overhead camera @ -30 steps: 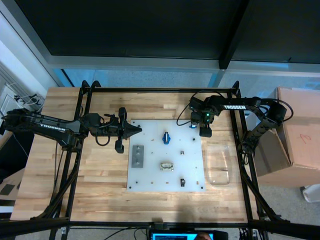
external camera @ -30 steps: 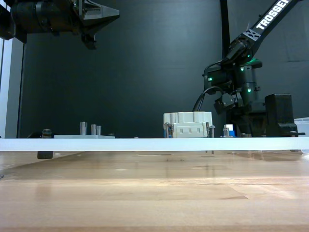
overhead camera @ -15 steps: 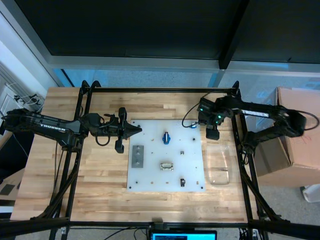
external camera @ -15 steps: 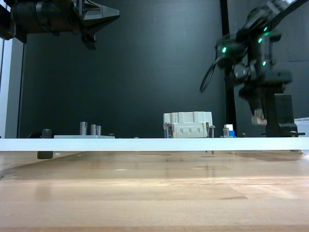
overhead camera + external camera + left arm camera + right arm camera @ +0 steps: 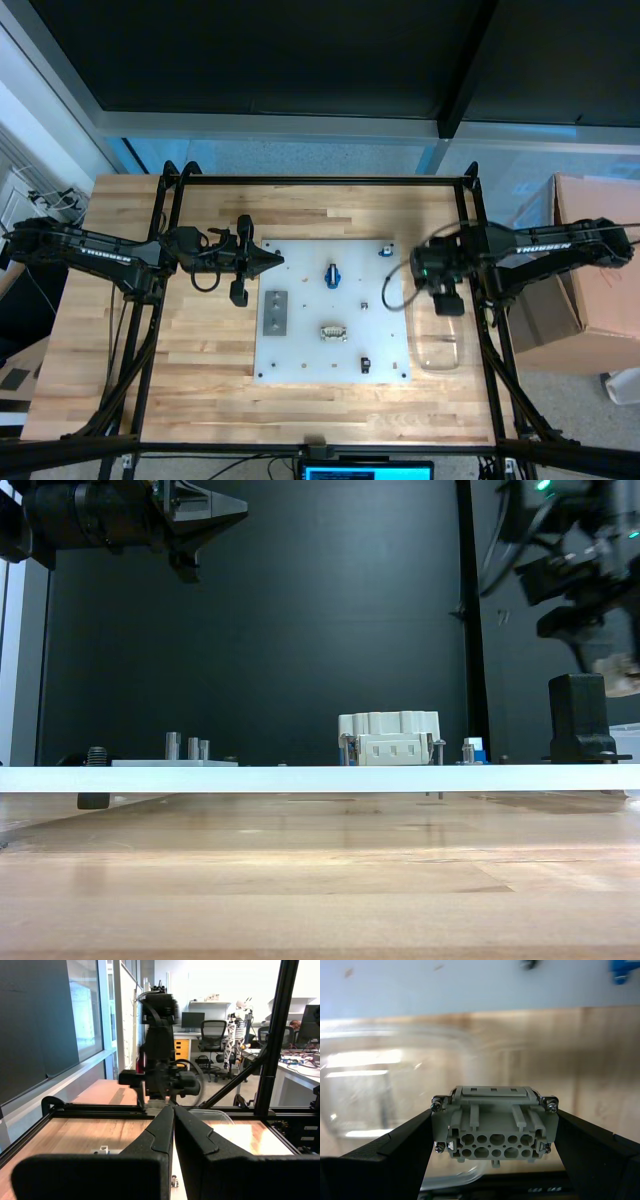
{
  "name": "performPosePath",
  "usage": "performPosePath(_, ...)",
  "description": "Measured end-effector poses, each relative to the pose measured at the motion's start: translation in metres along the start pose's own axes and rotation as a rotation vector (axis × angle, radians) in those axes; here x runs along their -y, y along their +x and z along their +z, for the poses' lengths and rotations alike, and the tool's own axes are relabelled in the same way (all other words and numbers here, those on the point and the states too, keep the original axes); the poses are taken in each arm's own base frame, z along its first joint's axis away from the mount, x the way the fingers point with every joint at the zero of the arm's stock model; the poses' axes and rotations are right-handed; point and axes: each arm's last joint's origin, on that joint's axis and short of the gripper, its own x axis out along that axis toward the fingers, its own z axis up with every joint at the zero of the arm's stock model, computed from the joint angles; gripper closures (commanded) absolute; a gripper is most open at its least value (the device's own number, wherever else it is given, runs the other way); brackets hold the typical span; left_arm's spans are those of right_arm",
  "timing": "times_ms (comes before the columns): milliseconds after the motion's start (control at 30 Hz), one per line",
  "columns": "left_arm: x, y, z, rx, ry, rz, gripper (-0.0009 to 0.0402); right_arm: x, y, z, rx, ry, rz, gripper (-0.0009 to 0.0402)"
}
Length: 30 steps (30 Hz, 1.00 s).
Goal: Remove the HAN10E connector from the taskboard and place in the container
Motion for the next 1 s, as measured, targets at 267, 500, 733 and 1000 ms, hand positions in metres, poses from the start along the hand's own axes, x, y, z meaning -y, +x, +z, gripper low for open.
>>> performPosePath(267,0.000,0.000,0.000,0.000,0.000,0.000,0.0393,-0.052,0.003,-0.014,-0.011,-0.238,0.035,0.0269)
performPosePath(500,0.000,0.000,0.000,0.000,0.000,0.000,0.0393,-0.074,0.019,-0.022,0.011,-0.300,0.073,0.0235)
performPosePath(733,0.000,0.000,0.000,0.000,0.000,0.000,0.0393,-0.076,0.027,-0.021,0.019,-0.282,0.084,0.0162)
performPosePath(1000,0.000,0.000,0.000,0.000,0.000,0.000,0.0393,-0.076,0.027,-0.021,0.019,-0.245,0.084,0.0071)
